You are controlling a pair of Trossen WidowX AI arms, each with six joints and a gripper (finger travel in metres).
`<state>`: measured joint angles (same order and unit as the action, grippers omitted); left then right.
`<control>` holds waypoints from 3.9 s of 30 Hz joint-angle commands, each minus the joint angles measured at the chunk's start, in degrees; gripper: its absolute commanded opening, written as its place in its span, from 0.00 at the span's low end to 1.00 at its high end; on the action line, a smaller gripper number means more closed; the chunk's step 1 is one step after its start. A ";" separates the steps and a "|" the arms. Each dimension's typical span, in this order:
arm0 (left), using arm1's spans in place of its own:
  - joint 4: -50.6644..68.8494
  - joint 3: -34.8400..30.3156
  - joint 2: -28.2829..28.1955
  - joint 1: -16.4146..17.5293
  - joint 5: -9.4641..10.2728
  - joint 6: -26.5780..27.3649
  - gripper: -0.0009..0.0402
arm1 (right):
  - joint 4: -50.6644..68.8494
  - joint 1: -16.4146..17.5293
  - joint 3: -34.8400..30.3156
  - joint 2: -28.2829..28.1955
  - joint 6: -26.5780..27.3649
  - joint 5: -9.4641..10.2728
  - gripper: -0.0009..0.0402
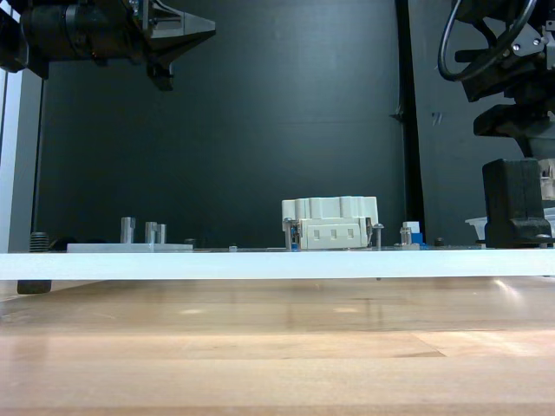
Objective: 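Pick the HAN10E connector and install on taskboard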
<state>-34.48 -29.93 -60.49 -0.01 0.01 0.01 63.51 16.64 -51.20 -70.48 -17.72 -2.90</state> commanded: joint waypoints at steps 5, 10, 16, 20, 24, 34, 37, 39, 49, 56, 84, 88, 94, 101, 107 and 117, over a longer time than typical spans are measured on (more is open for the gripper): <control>0.00 -0.02 0.00 0.00 0.00 -0.02 0.02 | 0.17 0.02 -4.55 -3.48 -0.92 0.07 0.09; -0.02 -0.02 0.00 0.00 0.00 -0.02 0.02 | 0.09 0.02 -9.86 -9.14 -0.92 0.07 0.09; -0.02 -0.02 0.00 0.00 0.00 -0.02 0.02 | 0.13 0.15 -18.40 -17.29 -1.09 0.02 0.09; 0.00 -0.02 0.00 0.00 0.00 -0.02 0.02 | 0.70 0.28 -24.13 -22.36 -1.38 0.02 0.09; -0.02 -0.02 0.00 0.00 0.00 -0.02 0.02 | 3.19 0.44 -30.42 -27.43 -1.81 0.04 0.09; -0.02 -0.02 0.00 0.00 0.00 -0.02 0.02 | 5.09 0.76 -42.80 -37.97 -2.29 1.57 0.09; -0.02 -0.02 0.00 0.02 0.00 -0.02 0.02 | 5.14 0.81 -45.75 -40.46 -2.25 1.55 0.09; 0.00 -0.02 0.00 0.00 0.00 -0.02 0.02 | 5.27 0.85 -47.69 -42.03 -1.97 1.44 0.09; -0.02 -0.02 0.00 0.00 0.00 -0.02 0.02 | 5.97 0.87 -55.23 -48.63 -0.15 1.44 0.09; -0.02 -0.02 0.00 0.02 0.00 -0.02 0.02 | 6.40 0.87 -58.99 -52.02 0.26 1.44 0.09; -0.02 -0.02 0.00 0.00 0.00 -0.02 0.02 | 5.35 0.13 -60.46 -53.75 1.97 1.42 0.09; -0.02 -0.02 0.00 0.02 0.00 -0.02 0.02 | 5.40 0.13 -60.41 -53.75 2.01 1.42 0.09; -0.02 -0.02 0.00 0.02 0.00 -0.02 0.02 | 5.22 0.15 -60.24 -53.75 2.16 1.42 0.09; 0.00 -0.02 0.00 0.00 0.00 -0.02 0.02 | 5.18 0.22 -60.24 -53.72 2.14 1.42 0.09; -0.02 -0.02 0.00 0.00 0.00 -0.02 0.02 | 4.72 0.24 -59.71 -53.75 2.08 1.42 0.09; -0.02 -0.02 0.00 0.00 0.00 -0.02 0.02 | 4.20 0.28 -59.49 -53.75 1.73 1.46 0.09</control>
<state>-34.48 -29.95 -60.47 -0.01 0.03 0.01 67.79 16.91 -110.74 -124.16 -15.90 -1.48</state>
